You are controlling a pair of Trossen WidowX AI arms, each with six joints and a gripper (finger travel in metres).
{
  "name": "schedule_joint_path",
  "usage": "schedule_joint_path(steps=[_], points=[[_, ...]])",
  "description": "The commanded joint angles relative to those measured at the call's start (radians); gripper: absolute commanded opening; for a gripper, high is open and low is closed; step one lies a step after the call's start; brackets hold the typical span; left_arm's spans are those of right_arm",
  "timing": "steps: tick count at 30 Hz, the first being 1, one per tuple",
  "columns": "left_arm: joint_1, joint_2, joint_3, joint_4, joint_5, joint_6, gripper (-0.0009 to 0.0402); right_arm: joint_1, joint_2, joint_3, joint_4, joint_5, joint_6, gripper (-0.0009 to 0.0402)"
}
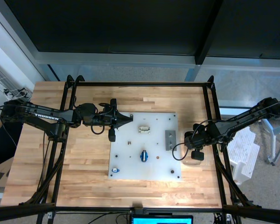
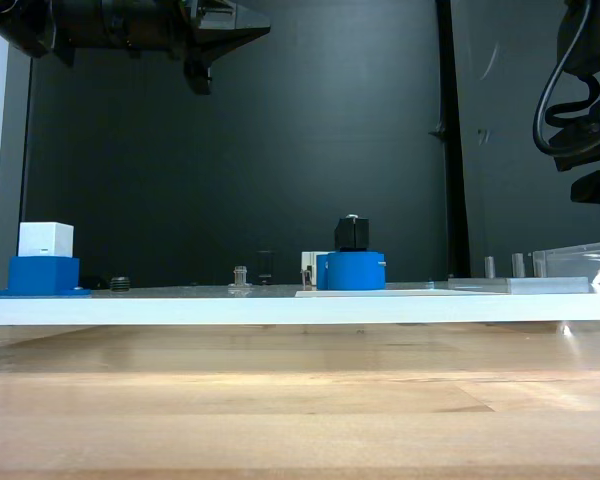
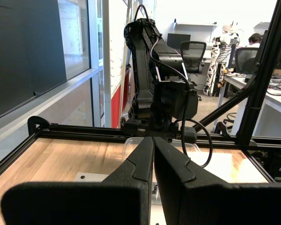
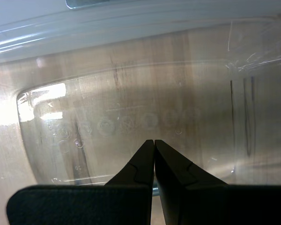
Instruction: Pick the 16mm cylinder and install on the taskboard
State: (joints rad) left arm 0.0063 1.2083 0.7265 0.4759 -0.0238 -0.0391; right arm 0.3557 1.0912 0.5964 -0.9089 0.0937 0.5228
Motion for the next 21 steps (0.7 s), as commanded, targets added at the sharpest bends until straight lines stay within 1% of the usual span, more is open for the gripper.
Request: schedule_joint_path(steps=[1, 2, 4, 7, 8, 10, 11, 12, 15, 17, 19, 21], points=[[0.000, 0.000, 0.000, 0.000, 0.000, 0.000, 0.0001, 0.000, 0.000, 0.002, 0.000, -0.019, 0.087, 0.0000], [0.000, 0.000, 0.000, 0.000, 0.000, 0.000, 0.0001, 0.000, -0.001, 0.005, -0.004, -0.034, 0.161, 0.0000], [0.000, 0.000, 0.000, 0.000, 0.000, 0.000, 0.0001, 0.000, -0.003, 0.011, -0.018, -0.066, 0.346, 0.0000], [0.000, 0.000, 0.000, 0.000, 0.000, 0.000, 0.0001, 0.000, -0.003, 0.012, -0.043, -0.069, 0.629, 0.0000], [0.000, 0.000, 0.000, 0.000, 0.000, 0.000, 0.0001, 0.001, -0.003, 0.011, -0.048, -0.069, 0.696, 0.0000], [0.000, 0.000, 0.000, 0.000, 0.000, 0.000, 0.0001, 0.002, -0.003, 0.011, -0.048, -0.070, 0.770, 0.0000], [0.000, 0.000, 0.000, 0.000, 0.000, 0.000, 0.0001, 0.002, -0.003, 0.011, -0.048, -0.079, 0.802, 0.0001], [0.000, 0.000, 0.000, 0.000, 0.000, 0.000, 0.0001, 0.003, -0.004, 0.011, -0.050, -0.079, 0.831, 0.0001], [0.000, 0.000, 0.000, 0.000, 0.000, 0.000, 0.0001, 0.005, -0.007, 0.008, -0.052, -0.079, 0.897, 0.0008], [0.000, 0.000, 0.000, 0.000, 0.000, 0.000, 0.0001, 0.006, -0.007, 0.008, -0.052, -0.078, 0.942, 0.0018], [0.000, 0.000, 0.000, 0.000, 0.000, 0.000, 0.0001, 0.007, -0.007, 0.007, -0.057, -0.068, 0.970, 0.0032], [0.000, 0.000, 0.000, 0.000, 0.000, 0.000, 0.0001, 0.007, -0.007, 0.007, -0.068, -0.068, 1.011, 0.0048]])
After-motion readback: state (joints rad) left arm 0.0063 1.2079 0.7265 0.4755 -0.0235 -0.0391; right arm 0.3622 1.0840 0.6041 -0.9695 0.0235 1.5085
